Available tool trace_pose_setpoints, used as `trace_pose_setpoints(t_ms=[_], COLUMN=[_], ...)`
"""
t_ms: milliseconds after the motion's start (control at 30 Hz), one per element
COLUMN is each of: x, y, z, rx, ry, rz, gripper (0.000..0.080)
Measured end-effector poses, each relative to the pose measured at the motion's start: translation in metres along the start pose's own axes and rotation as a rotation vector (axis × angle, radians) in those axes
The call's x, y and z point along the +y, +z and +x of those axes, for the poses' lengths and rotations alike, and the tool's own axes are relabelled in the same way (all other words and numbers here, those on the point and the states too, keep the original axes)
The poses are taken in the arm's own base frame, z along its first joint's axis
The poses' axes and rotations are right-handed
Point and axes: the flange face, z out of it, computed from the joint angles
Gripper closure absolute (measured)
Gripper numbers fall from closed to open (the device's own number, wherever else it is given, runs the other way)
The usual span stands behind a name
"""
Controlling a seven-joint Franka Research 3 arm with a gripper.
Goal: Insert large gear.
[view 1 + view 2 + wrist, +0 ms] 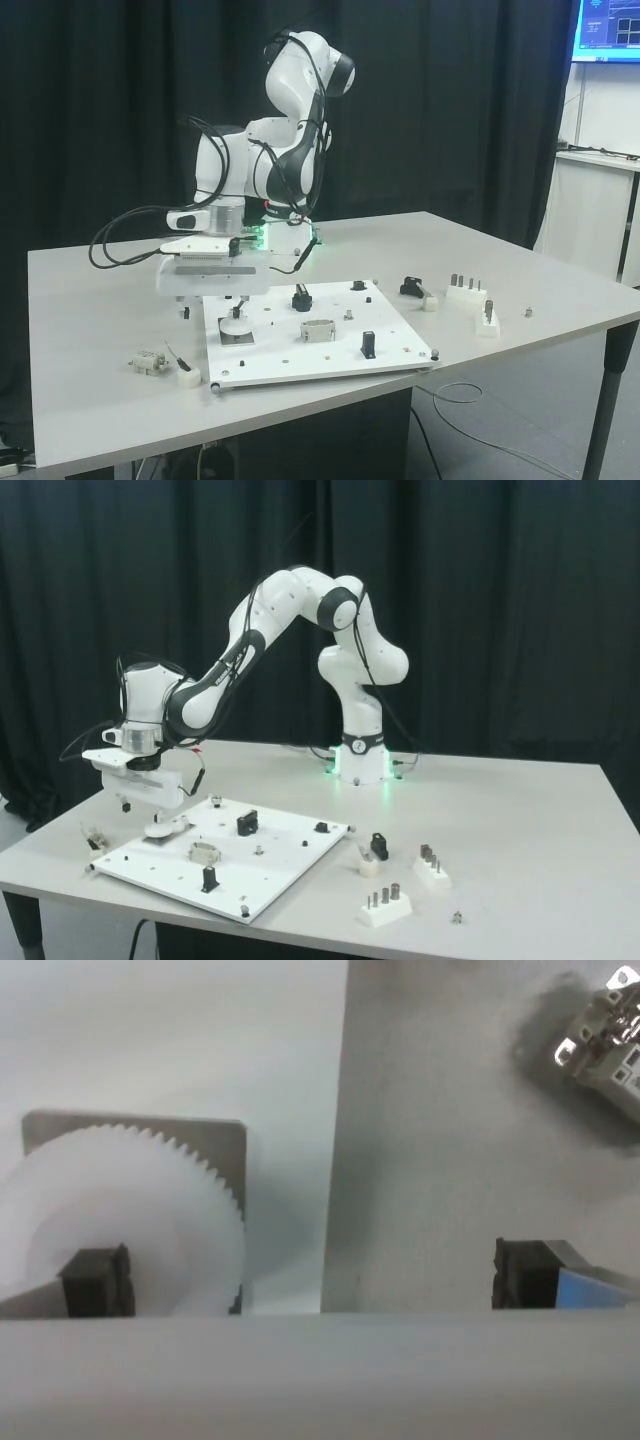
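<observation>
End effector point(310, 1278) over the white assembly board's point(330, 360) corner, fingers wide apart and empty.

One large white gear point(120, 1222) lies flat on a grey plate point(228, 1140) near the board edge, under one fingertip point(97, 1282); the other hangs past the edge over the grey surface point(90, 300). One metal connector point(605, 1045) lies off-board nearby.

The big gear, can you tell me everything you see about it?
The large gear is a white, plastic-looking disc with fine teeth around its rim and a raised round hub. It lies flat over a grey square plate on the white board. The open gripper hovers above it, one black fingertip in front of it; contact is unclear.
</observation>
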Motion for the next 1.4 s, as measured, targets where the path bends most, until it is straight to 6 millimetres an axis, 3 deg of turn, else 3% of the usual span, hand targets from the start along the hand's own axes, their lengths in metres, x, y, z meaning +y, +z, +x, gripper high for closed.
trace_pose_setpoints(t_ms=[400, 900, 1400], x=[0.0065, -0.0024, 0.0069], y=[0.0005, 0.0006, 0.0016], z=[0.0022, 0.0028, 0.0059], rx=[-0.001, 0.017, 0.017], ry=[0.009, -0.003, 0.003], rz=[-0.002, 0.007, -0.001], gripper=[0.0003, 0.0003, 0.0003])
